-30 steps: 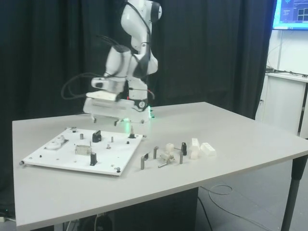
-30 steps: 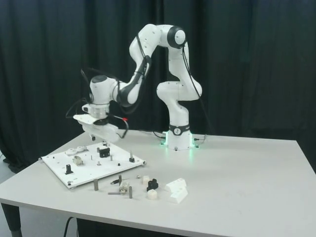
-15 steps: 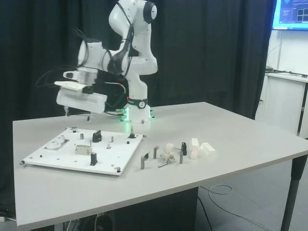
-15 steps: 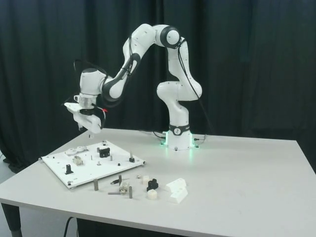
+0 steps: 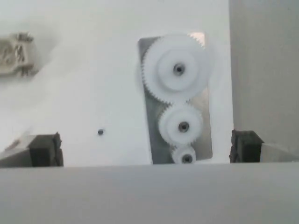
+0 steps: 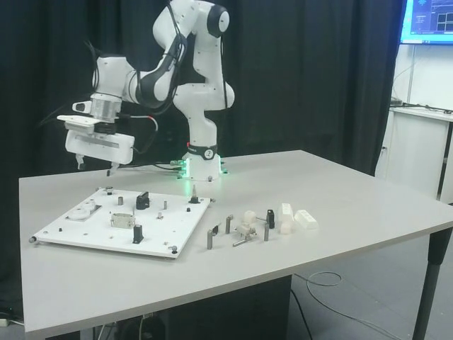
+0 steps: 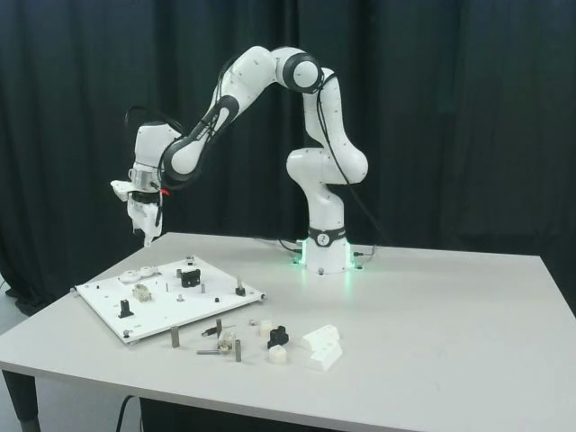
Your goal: Remove large gear.
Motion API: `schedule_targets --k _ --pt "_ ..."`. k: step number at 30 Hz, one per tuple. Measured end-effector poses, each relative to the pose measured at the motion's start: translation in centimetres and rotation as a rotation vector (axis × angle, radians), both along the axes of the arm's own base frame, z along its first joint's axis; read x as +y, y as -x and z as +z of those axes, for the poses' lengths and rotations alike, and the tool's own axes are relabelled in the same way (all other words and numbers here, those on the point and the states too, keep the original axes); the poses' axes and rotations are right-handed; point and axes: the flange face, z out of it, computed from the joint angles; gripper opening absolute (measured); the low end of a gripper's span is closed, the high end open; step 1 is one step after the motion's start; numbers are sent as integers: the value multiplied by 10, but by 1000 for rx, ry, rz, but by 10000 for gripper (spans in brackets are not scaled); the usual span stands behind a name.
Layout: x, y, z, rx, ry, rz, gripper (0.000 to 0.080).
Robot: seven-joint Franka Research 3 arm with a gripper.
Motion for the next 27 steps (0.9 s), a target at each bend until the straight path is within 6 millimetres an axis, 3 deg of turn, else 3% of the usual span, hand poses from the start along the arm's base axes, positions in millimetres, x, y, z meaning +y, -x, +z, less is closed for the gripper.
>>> schedule_targets --k 15,27 --pt "-42 -21 -31 33 -22 -19 800" --pt "-77 -15 -45 47 -95 20 800"
